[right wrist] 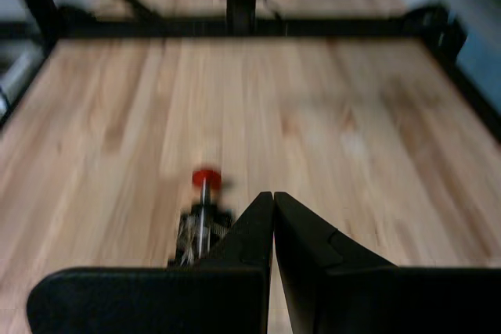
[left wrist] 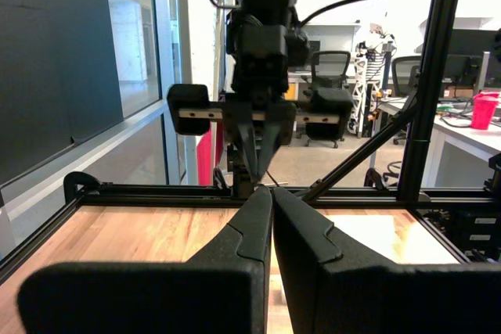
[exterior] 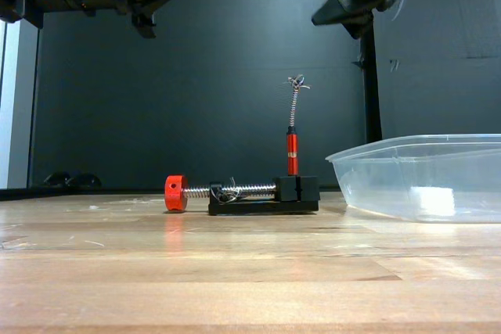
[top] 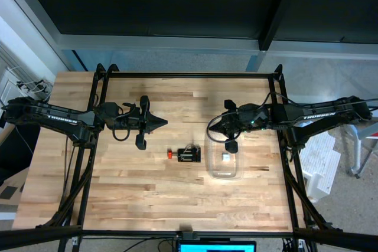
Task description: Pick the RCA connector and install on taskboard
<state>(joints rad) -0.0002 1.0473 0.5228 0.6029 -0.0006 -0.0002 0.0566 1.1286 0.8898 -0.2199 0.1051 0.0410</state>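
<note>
The red connector (exterior: 291, 150) stands upright on the vise (exterior: 262, 193) mid-surface, with nothing gripping it, so installation looks done. The tray (exterior: 376, 170) holds only its white block (exterior: 432, 201). The right hand (right wrist: 273, 195) and left hand (left wrist: 272, 190) hang high, each closed and empty.

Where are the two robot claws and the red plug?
Left gripper (left wrist: 272, 192): left wrist view, shut fingertips, raised at left.
Right gripper (right wrist: 272, 195): right wrist view, shut fingertips, raised at right.
Connector (exterior: 291, 152): low view, red body, upright on vise (exterior: 298, 190).
</note>
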